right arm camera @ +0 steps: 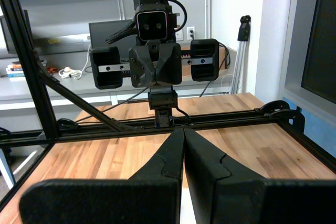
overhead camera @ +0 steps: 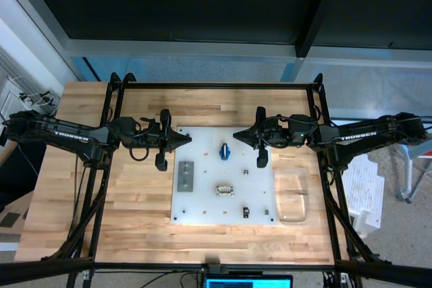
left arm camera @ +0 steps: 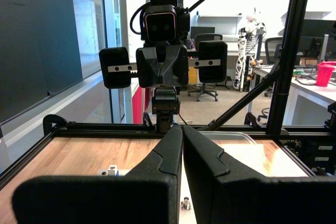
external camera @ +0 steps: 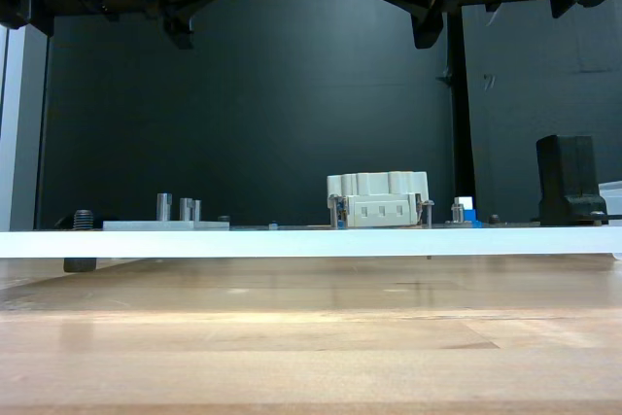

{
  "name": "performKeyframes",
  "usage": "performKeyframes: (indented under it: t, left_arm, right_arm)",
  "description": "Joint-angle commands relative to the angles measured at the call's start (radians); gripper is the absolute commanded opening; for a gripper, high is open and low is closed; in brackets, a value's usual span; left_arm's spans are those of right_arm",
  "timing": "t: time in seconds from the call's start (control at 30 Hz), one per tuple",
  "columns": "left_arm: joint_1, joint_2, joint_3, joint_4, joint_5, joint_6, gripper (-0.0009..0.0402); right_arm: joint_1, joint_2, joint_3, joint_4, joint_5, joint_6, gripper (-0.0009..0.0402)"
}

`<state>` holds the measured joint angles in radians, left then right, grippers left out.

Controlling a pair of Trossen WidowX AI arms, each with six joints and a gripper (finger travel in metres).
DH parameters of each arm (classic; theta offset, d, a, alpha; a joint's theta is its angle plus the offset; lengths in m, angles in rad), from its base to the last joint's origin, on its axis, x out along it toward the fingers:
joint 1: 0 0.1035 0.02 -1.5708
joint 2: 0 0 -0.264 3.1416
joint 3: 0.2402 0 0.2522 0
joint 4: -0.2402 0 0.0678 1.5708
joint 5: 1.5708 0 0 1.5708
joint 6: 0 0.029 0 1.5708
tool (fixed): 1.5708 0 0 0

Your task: Pick the 16mm bar and install on taskboard

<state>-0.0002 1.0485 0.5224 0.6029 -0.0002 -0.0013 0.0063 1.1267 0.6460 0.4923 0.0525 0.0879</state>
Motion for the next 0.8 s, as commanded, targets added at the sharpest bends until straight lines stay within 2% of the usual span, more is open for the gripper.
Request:
performKeyframes:
  t: [0.03,0.8]
  left_arm:
    - [0.000,0.000,0.000,0.000,0.000,0.000,0.0000]
    - [0.000,0.000,0.000,0.000,0.000,0.000,0.0000]
  right_arm:
    - [0.000,0.001,0.000,0.000,0.001,0.000,0.0000]
    - [0.000,0.001,0.000,-0.030,0.000,0.000,0.0000]
